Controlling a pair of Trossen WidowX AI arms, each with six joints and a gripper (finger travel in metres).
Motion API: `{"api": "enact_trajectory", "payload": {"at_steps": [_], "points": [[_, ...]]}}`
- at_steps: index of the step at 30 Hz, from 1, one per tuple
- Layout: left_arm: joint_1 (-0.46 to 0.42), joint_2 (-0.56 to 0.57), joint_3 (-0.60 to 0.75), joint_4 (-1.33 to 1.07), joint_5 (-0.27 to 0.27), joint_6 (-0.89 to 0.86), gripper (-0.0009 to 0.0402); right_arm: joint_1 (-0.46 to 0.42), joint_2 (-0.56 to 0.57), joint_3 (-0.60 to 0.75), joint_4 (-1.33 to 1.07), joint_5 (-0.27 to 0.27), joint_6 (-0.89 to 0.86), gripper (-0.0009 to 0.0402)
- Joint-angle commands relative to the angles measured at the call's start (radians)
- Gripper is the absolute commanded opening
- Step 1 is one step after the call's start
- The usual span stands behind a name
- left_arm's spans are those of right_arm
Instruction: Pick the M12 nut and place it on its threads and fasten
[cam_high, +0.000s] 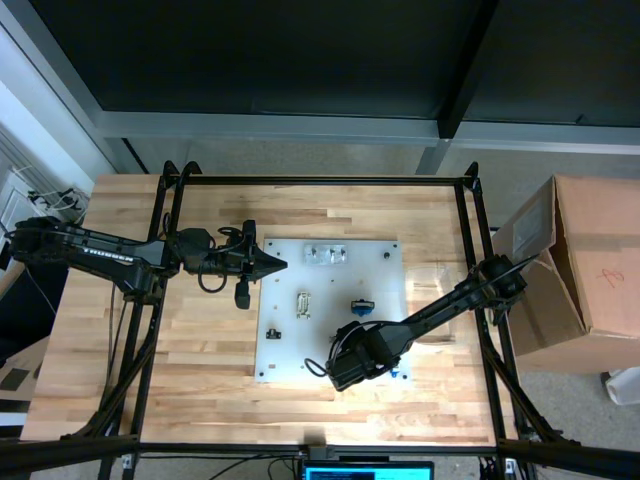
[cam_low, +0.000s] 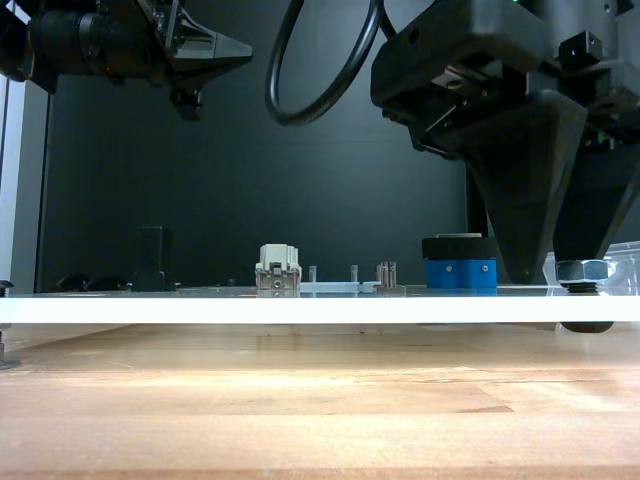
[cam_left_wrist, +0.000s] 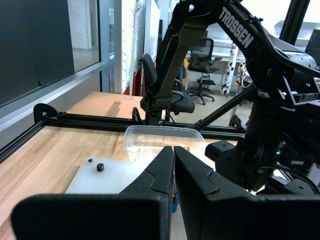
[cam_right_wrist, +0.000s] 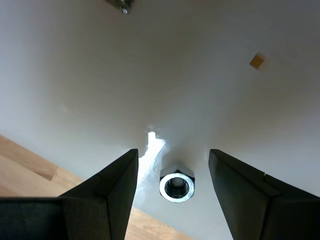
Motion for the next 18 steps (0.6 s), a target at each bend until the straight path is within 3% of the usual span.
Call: {"api": "enact_trajectory", "payload": {"at_steps": [1,7,11,14,18], "points": [[0.000,0.000,0.000,0.000,0.000,0.000,0.0000,0.003,-0.008,0.022,-0.016,-0.014,-0.019,0.0210],[0.000,0.000,0.000,0.000,0.000,0.000,0.0000,0.002,-0.019,0.065,-0.078,-0.013,-0.076,0.0209],[0.000,0.000,0.000,0.000,0.000,0.000,0.0000,0.002,-0.039,0.068,-0.107,-0.016,-0.274,0.0196],[0.000,0.000,0.000,0.000,0.000,0.000,0.0000,0.002,-0.048,0.060,-0.127,-0.037,-0.427,0.0164],[0.000,0.000,0.000,0.000,0.000,0.000,0.0000,0.002,-0.048,0.055,-0.135,-0.040,-0.646,0.0088]]}}
